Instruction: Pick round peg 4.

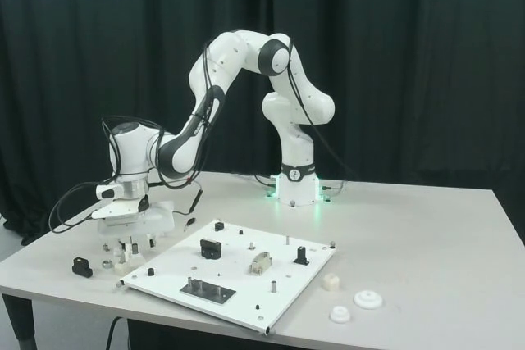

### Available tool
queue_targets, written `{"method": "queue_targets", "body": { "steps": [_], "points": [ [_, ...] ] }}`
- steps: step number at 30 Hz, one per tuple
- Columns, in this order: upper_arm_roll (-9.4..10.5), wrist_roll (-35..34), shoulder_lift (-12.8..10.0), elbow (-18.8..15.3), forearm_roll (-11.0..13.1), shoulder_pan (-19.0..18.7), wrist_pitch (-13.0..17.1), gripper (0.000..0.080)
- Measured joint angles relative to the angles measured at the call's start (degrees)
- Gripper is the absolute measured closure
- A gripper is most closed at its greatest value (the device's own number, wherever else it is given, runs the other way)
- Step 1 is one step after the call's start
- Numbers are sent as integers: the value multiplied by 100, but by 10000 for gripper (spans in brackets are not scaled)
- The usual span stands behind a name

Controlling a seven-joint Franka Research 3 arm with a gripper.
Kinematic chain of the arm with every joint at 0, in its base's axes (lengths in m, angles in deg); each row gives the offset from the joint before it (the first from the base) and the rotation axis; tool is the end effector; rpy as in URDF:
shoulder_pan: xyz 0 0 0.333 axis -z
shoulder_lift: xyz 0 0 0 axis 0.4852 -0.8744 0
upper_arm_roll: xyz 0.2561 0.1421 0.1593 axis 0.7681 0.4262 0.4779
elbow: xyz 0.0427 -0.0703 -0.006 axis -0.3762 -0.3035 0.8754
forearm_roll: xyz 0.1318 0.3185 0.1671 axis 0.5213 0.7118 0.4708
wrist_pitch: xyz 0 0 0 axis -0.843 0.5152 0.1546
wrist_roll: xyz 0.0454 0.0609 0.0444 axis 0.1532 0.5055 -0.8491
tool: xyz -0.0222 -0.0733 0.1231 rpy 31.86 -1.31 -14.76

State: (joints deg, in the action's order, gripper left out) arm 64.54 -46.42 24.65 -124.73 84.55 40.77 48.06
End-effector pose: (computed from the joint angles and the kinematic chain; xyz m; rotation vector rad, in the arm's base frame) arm 0.5629 -0.3329 0.1903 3.0647 -0.3565 -0.0797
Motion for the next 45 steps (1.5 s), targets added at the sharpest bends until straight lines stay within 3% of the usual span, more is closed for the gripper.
{"method": "queue_targets", "body": {
  "steps": [3, 4, 9, 10, 14, 15, 32, 45],
  "points": [
    [-3, 0, -9, 0, 34, 0, 13, 3],
    [-3, 0, -11, 0, 41, 0, 18, 280],
    [-3, 0, -14, 0, 105, 0, 40, 280],
    [-3, 0, -14, 0, 116, 0, 43, 480],
    [-3, 1, -14, 0, 128, 0, 75, 480],
    [-3, 1, -14, 1, 129, -1, 81, 638],
    [-15, 1, 31, 53, 131, -12, 96, 652],
    [-76, 33, 223, 54, 129, -42, -168, 652]
  ]
}}
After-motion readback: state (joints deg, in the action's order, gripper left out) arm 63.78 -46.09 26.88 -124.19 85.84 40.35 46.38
